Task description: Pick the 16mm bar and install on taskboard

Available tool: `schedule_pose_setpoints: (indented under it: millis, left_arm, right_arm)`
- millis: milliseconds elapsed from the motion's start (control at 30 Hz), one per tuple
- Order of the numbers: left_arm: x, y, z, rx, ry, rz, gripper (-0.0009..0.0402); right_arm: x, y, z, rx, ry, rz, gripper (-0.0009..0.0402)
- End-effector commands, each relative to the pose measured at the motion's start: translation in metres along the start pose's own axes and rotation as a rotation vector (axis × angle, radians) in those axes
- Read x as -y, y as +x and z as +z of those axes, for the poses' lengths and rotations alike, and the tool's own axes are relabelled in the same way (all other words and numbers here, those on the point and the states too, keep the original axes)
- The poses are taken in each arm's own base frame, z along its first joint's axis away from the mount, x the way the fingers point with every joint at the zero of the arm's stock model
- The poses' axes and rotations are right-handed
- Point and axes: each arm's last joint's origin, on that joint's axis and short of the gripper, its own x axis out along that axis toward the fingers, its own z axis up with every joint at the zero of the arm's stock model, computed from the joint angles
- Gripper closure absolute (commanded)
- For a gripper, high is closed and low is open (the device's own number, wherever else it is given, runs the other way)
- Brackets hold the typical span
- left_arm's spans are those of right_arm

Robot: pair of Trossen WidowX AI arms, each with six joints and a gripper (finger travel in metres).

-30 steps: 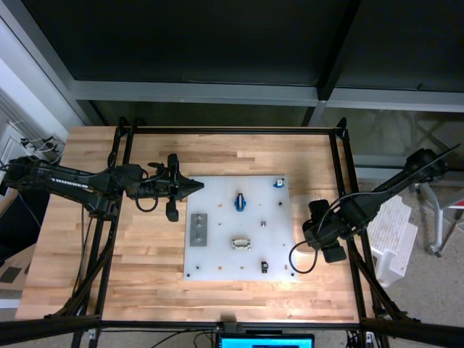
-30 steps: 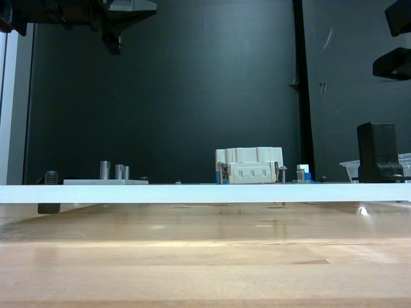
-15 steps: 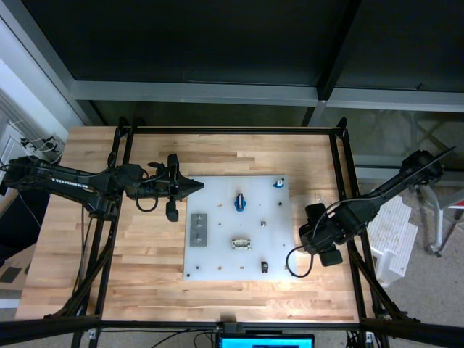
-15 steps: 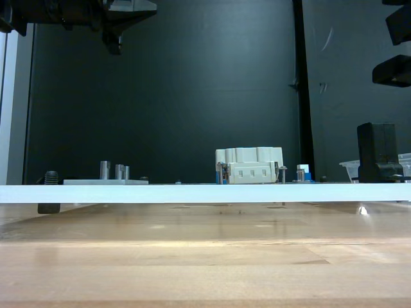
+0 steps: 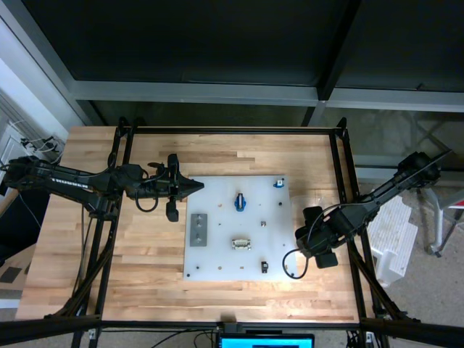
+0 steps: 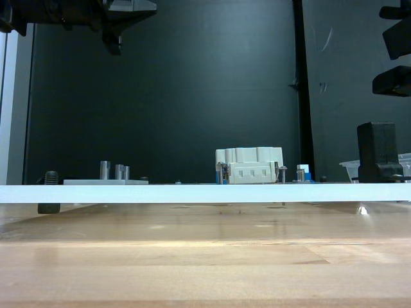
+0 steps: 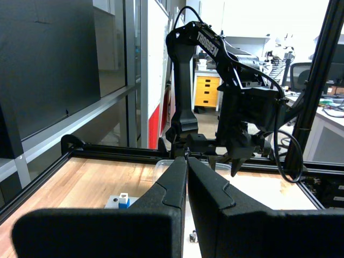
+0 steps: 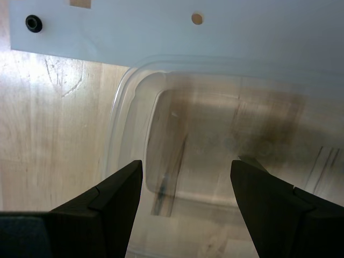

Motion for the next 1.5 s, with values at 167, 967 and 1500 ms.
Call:
schedule_pose_setpoints:
  millis: [167, 967, 1500]
  left_arm:
    - [0.0, 0.0, 0.0, 0.0, 0.0, 0.0, 0.0393]
    - [0.0, 0.0, 0.0, -0.002, 0.0, 0.0, 0.0393]
    - [0.0, 0.0, 0.0, -0.002, 0.0, 0.0, 0.0393]
  right_arm:
    - [0.001, 0.002, 0.0, 0.006, 0.007, -0.025, 0.0165]
    - [0.003, 0.029, -0.007, 0.022, 0.039, -0.016, 0.0164]
    - [0.004, 0.044, -0.012, 0.035, 0.042, -0.01, 0.0165]
